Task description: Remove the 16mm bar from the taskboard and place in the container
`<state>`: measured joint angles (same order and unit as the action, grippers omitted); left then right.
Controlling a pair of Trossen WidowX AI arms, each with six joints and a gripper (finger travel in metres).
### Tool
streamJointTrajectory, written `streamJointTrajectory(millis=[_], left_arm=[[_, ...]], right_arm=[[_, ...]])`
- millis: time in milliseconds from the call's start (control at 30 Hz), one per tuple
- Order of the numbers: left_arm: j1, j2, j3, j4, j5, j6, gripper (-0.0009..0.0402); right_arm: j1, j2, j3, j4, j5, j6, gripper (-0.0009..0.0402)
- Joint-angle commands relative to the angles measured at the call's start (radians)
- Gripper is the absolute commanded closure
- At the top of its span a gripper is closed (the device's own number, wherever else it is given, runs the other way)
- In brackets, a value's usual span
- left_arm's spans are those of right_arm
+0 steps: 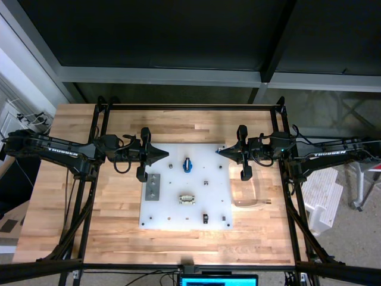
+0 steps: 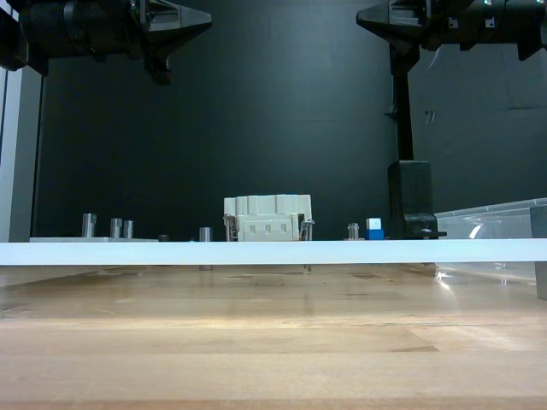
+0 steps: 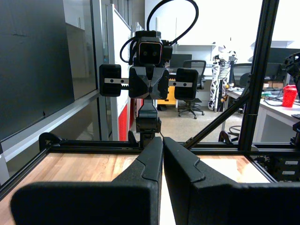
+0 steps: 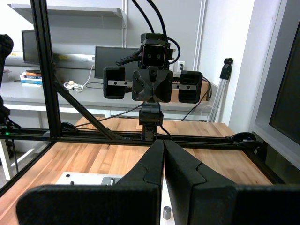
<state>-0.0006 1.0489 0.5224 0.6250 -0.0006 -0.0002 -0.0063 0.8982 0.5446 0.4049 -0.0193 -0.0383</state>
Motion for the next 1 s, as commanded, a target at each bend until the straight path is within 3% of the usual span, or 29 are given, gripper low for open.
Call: streamJointTrajectory(millis=[33,533,633,700,933,1000], left_arm=[[0.001,0.000,0.000,0.001,0.000,0.000,0.0393],[0.001,0.000,0.000,0.000,0.000,0.000,0.0393],[0.001,0.000,0.000,0.001,0.000,0.000,0.0393],[0.001,0.000,0.000,0.000,0.000,0.000,0.0393],[0.000,0.000,0.000,0.000,0.000,0.000,0.0393],[0.001,0.000,0.000,0.000,0.000,0.000,0.0393]], right_arm=[[0.000,0.000,0.000,0.000,0.000,0.000,0.0393],[0.000,0.000,0.000,0.002,0.000,0.003,0.0393],[0.005,-0.006,0.004,-0.013,-0.004,0.039,0.0393],[0.016,-0.006,0.027,-0.078,0.000,0.079,0.0393],[0.084,-0.005,0.185,-0.528,0.002,0.084,0.0393],[0.113,-0.002,0.232,-0.653,0.036,0.096,0.0393]])
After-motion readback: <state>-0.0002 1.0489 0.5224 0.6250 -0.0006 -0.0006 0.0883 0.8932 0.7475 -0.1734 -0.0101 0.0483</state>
